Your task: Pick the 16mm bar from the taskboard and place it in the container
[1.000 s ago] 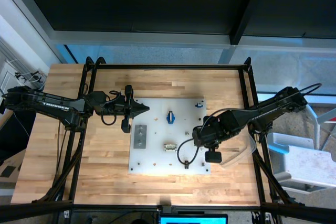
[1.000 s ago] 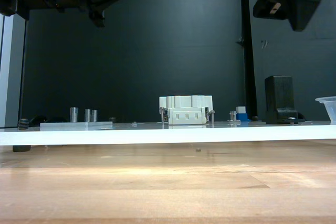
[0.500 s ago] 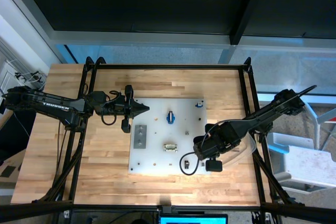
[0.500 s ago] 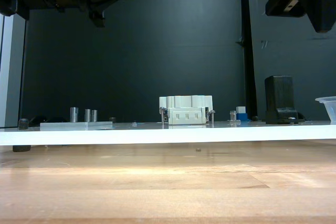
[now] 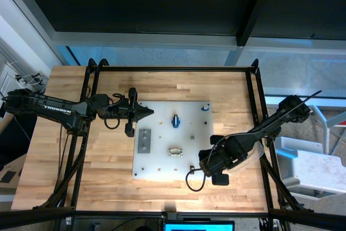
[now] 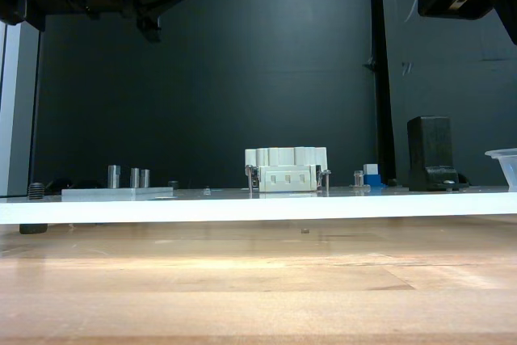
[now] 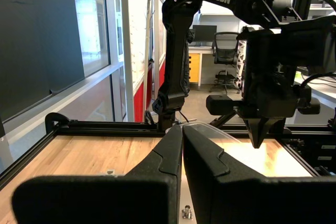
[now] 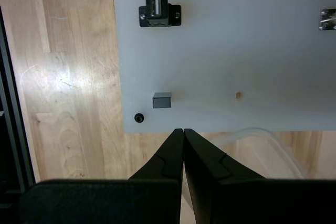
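Evidently the reach is in hand: the bar (image 6: 114, 175) seems to stand in the gray block (image 5: 144, 140) at 9 o'clock on the board (image 5: 162, 169), so bring your right gripper (image 8: 183, 130), jaws closed empty over the 5 o'clock corner, across and open, with the left gripper (image 7: 182, 127) parked closed at 10 o'clock.

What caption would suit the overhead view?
Left tool hovers shut over the taskboard's far-left corner; right tool, shut, hangs at its near-right edge beside the container.

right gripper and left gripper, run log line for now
left gripper: shut, raised over taskboard far-left corner | right gripper: shut, raised over taskboard near-right corner by container
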`<state>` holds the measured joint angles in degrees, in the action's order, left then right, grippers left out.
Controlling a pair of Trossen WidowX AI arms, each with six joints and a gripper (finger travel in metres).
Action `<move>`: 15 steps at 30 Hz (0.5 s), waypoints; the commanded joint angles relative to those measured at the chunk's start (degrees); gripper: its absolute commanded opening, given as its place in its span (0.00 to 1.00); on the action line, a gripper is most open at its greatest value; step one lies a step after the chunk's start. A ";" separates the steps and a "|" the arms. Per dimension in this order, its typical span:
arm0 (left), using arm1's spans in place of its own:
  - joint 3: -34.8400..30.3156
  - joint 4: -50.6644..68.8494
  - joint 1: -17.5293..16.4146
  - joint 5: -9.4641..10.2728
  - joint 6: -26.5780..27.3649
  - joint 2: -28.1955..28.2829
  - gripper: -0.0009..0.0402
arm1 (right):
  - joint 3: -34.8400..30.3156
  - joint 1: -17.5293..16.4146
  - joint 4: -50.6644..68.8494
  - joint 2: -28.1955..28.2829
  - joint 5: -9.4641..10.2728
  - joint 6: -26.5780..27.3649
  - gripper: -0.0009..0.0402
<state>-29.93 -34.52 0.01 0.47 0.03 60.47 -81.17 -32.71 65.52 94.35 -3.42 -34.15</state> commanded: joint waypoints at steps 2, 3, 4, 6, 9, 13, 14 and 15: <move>-0.02 -0.02 -0.02 -0.02 -0.02 0.02 0.02 | 0.04 -0.22 -0.22 -0.04 -0.04 -0.15 0.02; -0.02 -0.02 -0.02 -0.02 -0.02 0.00 0.02 | 0.04 -0.22 -0.26 -0.04 -0.07 -0.15 0.02; -0.02 -0.02 0.00 -0.02 -0.02 0.00 0.02 | 0.04 -0.24 -0.24 -0.04 -0.07 -0.15 0.02; -0.02 -0.02 -0.02 -0.02 -0.02 0.00 0.02 | 0.09 -0.26 -0.24 -0.04 -0.20 -0.13 0.02; -0.02 -0.02 0.00 -0.02 -0.02 0.02 0.02 | 0.31 -0.31 -0.24 -0.04 -1.07 -0.07 0.03; -0.02 -0.02 0.00 -0.02 -0.02 0.00 0.02 | 1.01 -0.33 -0.37 -0.04 -1.05 0.13 0.11; -0.02 -0.02 0.00 -0.02 -0.02 0.00 0.02 | 1.22 -0.33 -0.50 -0.04 -1.05 0.11 0.14; -0.02 -0.02 -0.02 -0.02 -0.02 0.02 0.02 | 1.44 -0.33 -0.74 -0.04 -1.07 0.09 0.18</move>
<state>-29.93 -34.54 0.01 0.47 0.01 60.47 -80.05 -33.04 65.08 94.35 -4.51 -34.17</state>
